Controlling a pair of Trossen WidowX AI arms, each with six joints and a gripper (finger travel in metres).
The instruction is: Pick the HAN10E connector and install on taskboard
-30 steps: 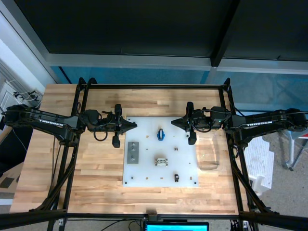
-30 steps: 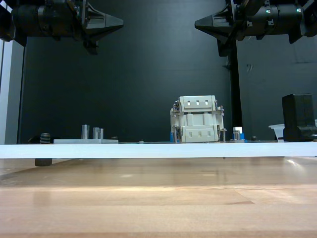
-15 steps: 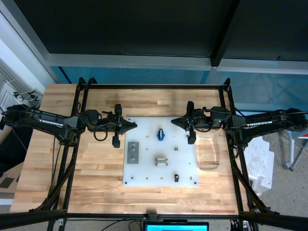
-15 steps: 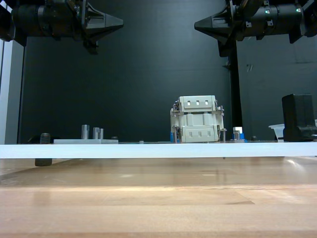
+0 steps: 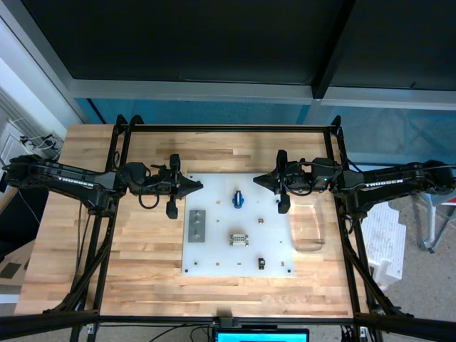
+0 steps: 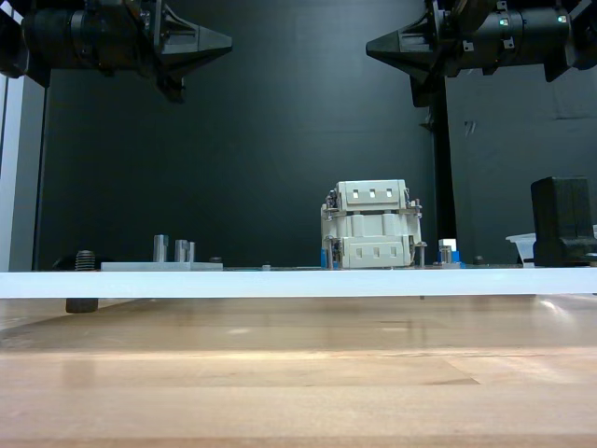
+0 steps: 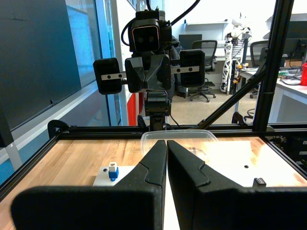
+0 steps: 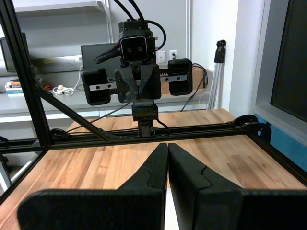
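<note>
left gripper (image 5: 198, 186): level, high over taskboard (image 5: 214, 262) edge, fingers pinched together, empty; right gripper (image 5: 258, 180): mirrored opposite, likewise; HAN10E connector (image 5: 239, 240) sits on board

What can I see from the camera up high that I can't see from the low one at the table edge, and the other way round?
Only high: the taskboard as a whole white square, and the two holes in its grey block. Only low: the HAN10E connector side-on, two stacked tiers standing on the board. Both: the left gripper and right gripper, shut, tips pointing at each other, hanging apart high above the board's far part and holding nothing.
</note>
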